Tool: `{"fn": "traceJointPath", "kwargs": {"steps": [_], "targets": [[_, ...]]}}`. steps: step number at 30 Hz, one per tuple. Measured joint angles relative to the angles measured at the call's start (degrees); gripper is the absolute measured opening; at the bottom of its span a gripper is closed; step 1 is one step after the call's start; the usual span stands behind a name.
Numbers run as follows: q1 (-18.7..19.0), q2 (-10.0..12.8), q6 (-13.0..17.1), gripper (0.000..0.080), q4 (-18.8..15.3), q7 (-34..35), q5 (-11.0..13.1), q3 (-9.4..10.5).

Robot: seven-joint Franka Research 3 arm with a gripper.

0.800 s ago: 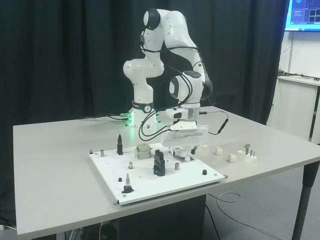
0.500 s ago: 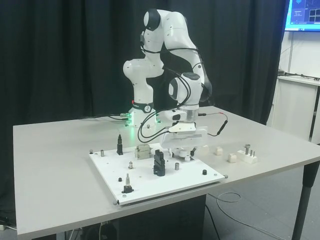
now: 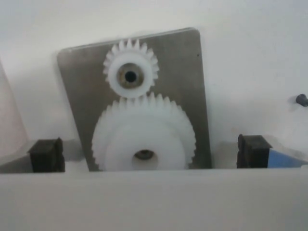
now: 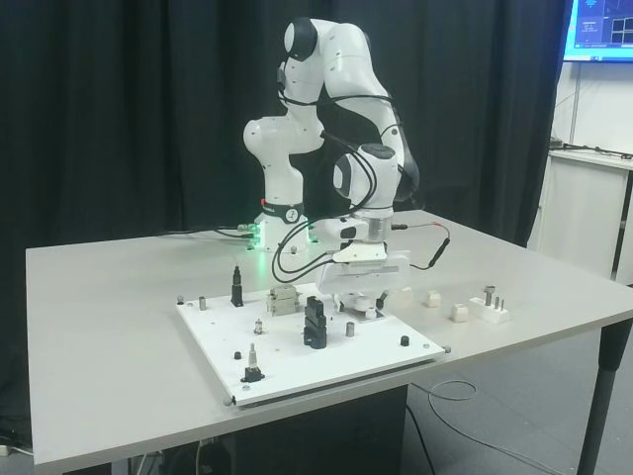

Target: Insert medium gear.

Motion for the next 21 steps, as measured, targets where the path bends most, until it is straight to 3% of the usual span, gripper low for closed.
{"fn": "traceJointPath", "kwargs": {"steps": [21], "targets": [[0.0, -1.7, -1.7, 0.08, 0.0, -0.3, 0.1, 0.06]]}}
